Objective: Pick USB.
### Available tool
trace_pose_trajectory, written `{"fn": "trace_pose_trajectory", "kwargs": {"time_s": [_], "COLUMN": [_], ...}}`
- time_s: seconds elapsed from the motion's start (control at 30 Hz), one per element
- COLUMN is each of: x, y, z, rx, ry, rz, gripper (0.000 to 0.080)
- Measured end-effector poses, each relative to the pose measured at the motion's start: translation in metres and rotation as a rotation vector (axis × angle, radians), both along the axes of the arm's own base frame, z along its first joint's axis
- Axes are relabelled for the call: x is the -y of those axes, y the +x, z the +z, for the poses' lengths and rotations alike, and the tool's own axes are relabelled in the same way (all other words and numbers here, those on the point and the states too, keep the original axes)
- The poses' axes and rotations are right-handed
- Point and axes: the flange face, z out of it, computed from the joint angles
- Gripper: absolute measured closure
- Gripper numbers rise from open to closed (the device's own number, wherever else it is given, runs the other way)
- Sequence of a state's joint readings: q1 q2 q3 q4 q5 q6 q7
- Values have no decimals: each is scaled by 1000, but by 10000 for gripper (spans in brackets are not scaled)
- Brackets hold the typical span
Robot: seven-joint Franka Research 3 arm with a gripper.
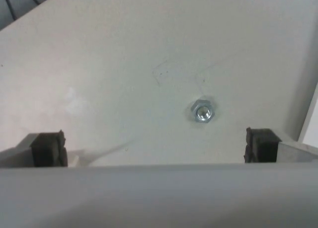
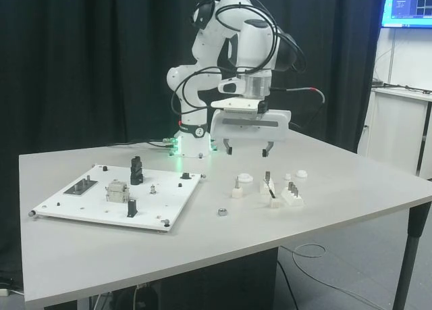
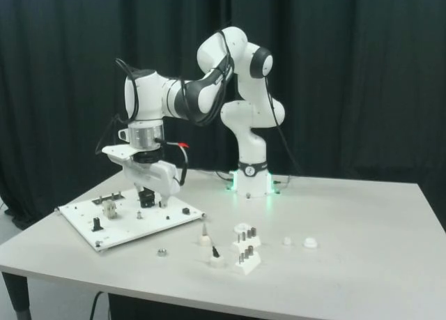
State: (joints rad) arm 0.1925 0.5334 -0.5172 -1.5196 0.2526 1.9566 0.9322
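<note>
One grey table (image 2: 351, 188) carries everything, with black curtains behind it. Bolted near the table's far edge is the white seven-joint robot arm (image 2: 233, 26), a green light glowing at its base (image 2: 177, 144). The arm bends forward and down, so its wrist hangs above the tabletop.

Next in size is the white square board (image 2: 81, 209), lying flat on the table to one side of the arm. Small black and grey fixtures stand on it.

The gripper (image 2: 248, 149) hovers over bare table beside the board, touching nothing. Its two fingers are spread wide apart and hold nothing. In the wrist view the black pads (image 1: 48, 148) sit at opposite sides, with only the tabletop between them.

Several small white holders (image 2: 291, 198) stand in a cluster on the table, near the board but apart from it, and small dark upright parts sit in them. The USB is presumably among these parts, but which one it is cannot be told. The cluster is clear of the gripper.

Smallest is a hex metal nut (image 1: 202, 111), lying loose on the table between the board's corner and the holders, below the gripper in the wrist view.
</note>
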Motion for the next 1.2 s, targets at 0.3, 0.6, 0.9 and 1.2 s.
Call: {"fn": "trace_pose_trajectory", "kwargs": {"time_s": [0.3, 0.6, 0.9, 1.2], "x": [-1, -10, -27, -38], "y": [1, 4, 8, 10], "z": [3, 4, 6, 5], "rx": [2, -2, -7, -12], "ry": [-4, 3, 19, 57], "rz": [-12, -31, -54, -103], "gripper": [3, 3, 3, 3]}}
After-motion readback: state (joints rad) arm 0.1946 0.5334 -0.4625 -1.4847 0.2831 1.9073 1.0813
